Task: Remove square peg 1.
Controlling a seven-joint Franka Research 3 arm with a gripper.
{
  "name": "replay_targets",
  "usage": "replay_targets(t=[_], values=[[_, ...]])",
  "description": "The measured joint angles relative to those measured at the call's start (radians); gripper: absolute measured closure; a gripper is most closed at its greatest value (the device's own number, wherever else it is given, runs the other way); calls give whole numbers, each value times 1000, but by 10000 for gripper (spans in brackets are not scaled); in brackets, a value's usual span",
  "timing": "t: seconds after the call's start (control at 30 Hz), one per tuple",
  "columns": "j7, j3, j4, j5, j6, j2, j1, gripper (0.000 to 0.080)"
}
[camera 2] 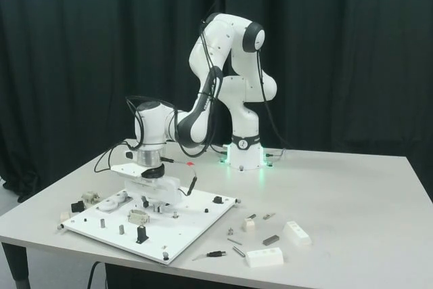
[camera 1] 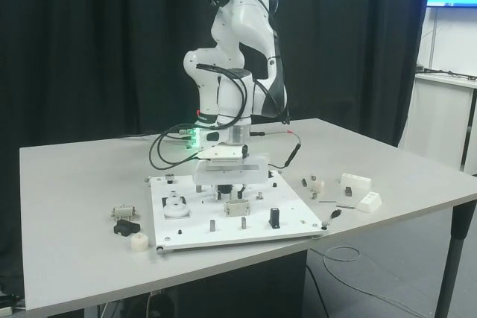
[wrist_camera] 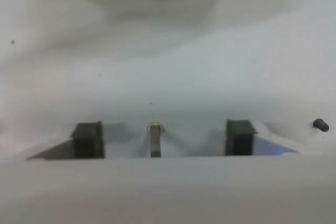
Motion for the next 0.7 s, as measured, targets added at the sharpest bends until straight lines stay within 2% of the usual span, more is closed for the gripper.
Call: replay_targets(t=[0.17,0.2,0.5,0.53,0.7], values=[[-4,2,0,0,4,3,0,290],[-5,3,0,0,4,4,0,452],[-10,10,0,0,7,5,-2,452],[-11,10,0,0,7,5,-2,769],[-15,10,0,0,7,5,-3,769]])
